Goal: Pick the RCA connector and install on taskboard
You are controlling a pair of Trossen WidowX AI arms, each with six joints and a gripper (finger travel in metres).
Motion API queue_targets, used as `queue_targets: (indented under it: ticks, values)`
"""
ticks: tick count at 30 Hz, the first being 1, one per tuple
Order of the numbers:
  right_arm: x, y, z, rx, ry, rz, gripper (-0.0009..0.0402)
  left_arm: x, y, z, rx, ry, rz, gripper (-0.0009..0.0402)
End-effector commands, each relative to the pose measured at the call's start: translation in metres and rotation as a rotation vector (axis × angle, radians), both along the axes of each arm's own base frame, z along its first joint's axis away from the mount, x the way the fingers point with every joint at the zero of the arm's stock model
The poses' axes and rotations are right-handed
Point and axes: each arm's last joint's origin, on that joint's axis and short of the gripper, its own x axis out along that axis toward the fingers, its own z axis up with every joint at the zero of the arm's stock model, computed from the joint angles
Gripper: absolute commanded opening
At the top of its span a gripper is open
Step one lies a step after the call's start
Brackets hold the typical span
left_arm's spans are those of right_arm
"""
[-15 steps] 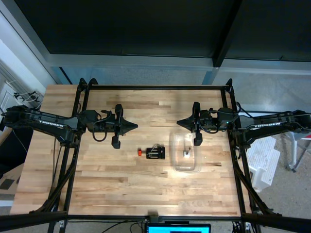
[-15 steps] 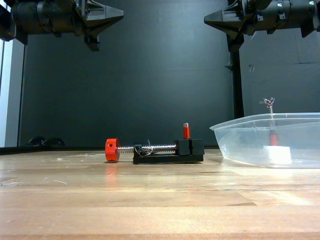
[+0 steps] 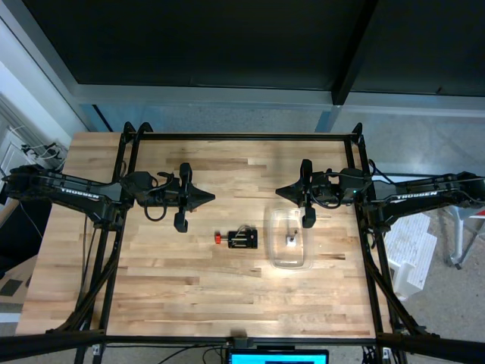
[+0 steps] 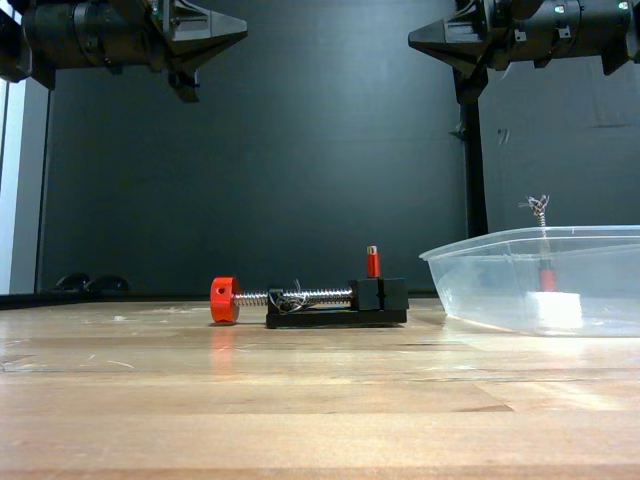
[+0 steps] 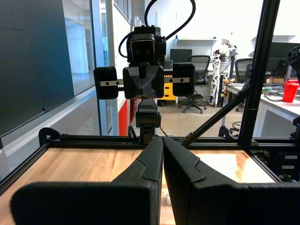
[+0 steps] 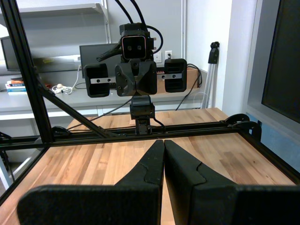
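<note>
The connector, probably light, stiff and easily tipped, stands inside the clear tray just right of the board and is best pinched across its whitish base; the left claw and right claw hang closed, high above.

No visible change since earlier.

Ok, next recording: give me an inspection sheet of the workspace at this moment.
Surface: wooden table, light planks.
Job's things: taskboard mid-table; RCA connector inside the clear tray to its right.
Clutter: nothing seen.
Grippers: left gripper and right gripper both shut, empty, high above the table, tips facing.
Cables: black cable arching above the right gripper.
Surroundings: black frame around the table; screen at the near edge.
</note>
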Motion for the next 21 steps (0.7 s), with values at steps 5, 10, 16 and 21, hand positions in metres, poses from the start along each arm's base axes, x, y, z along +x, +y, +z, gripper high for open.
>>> queue_targets:
  ticks: [5,10,16,21]
  values:
    - [-0.001,0.001,0.001,0.013,0.016,0.016,0.0000,0.000,0.000,0.000,0.000,0.000,0.000,0.0000]
    - [-0.002,0.001,0.008,0.015,0.157,0.017,0.0000,0.000,0.000,0.000,0.000,0.000,0.000,0.0000]
    - [-0.007,0.010,0.014,0.015,0.372,0.057,0.0000,0.000,0.000,0.000,0.000,0.000,0.000,0.0000]
    - [-0.015,0.017,0.013,0.043,0.546,0.079,0.0000,0.000,0.000,0.000,0.000,0.000,0.000,0.0000]
